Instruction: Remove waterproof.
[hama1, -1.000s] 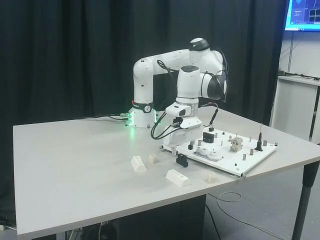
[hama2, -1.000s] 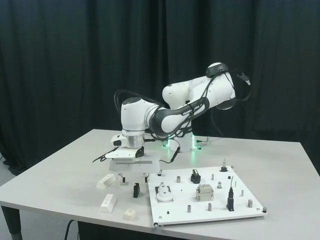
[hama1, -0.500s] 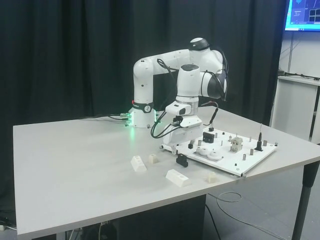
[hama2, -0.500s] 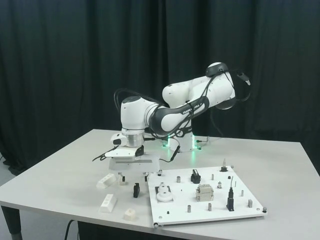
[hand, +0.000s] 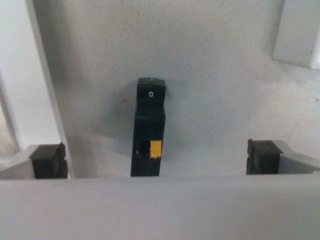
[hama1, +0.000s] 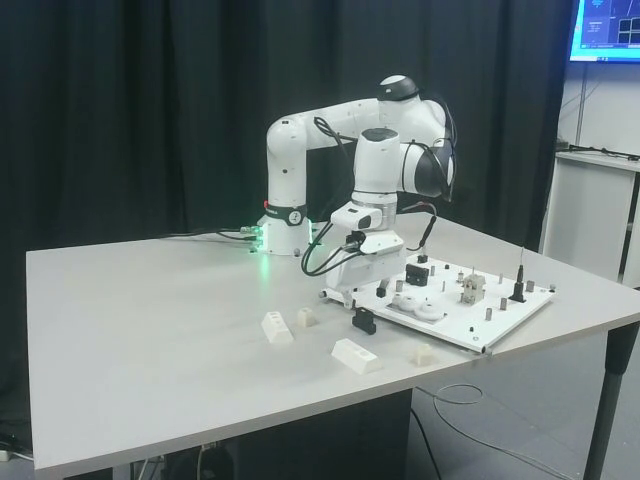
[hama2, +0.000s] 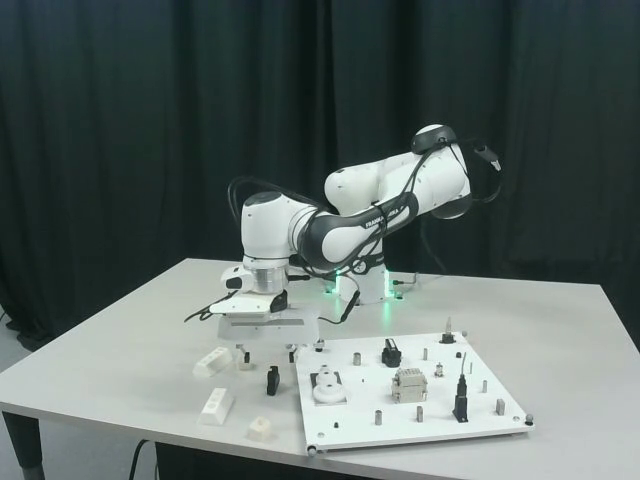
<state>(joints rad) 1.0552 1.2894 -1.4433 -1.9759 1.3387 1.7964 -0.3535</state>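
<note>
Wrist view: black connector (hand: 147, 131) is seen lying on the grey bench (hand: 210, 90).
End effector (hand: 155, 159): fingers spread wide, nothing gripped.

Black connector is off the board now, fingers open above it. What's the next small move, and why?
Probably lift straight up and retreat. The black connector lies alone on the grey table, beside the white board, and the gripper is open above it with both fingers clear of it.
</note>
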